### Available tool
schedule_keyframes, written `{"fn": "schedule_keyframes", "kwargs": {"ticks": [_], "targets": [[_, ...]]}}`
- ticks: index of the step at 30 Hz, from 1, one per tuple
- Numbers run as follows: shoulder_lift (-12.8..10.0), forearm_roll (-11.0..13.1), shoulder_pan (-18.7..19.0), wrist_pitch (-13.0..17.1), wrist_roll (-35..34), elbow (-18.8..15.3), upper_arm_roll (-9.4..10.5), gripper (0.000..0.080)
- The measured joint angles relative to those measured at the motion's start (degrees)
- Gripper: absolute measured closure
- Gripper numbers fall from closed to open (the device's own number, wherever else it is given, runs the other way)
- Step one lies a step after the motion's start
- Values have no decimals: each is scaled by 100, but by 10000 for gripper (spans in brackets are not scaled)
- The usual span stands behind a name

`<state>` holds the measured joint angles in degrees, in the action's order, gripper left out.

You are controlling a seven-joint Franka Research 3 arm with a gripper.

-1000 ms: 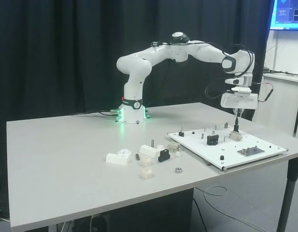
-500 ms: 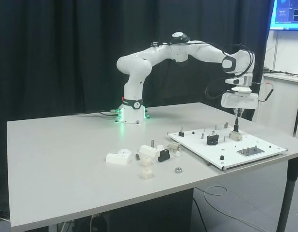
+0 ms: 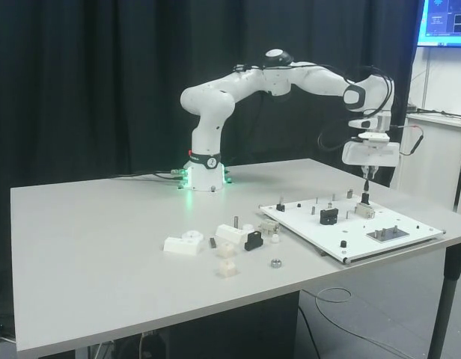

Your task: Remove USB.

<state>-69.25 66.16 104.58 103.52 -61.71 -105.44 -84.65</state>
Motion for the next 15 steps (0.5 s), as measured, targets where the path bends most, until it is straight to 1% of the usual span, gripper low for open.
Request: {"fn": "schedule_keyframes", "kwargs": {"ticks": [3, 10, 15], "targets": [[2, -42, 10, -102, 0, 21, -104, 777], [6, -118, 11, -446, 0, 129, -374, 777], [13, -124, 11, -603, 0, 187, -492, 777]]}}
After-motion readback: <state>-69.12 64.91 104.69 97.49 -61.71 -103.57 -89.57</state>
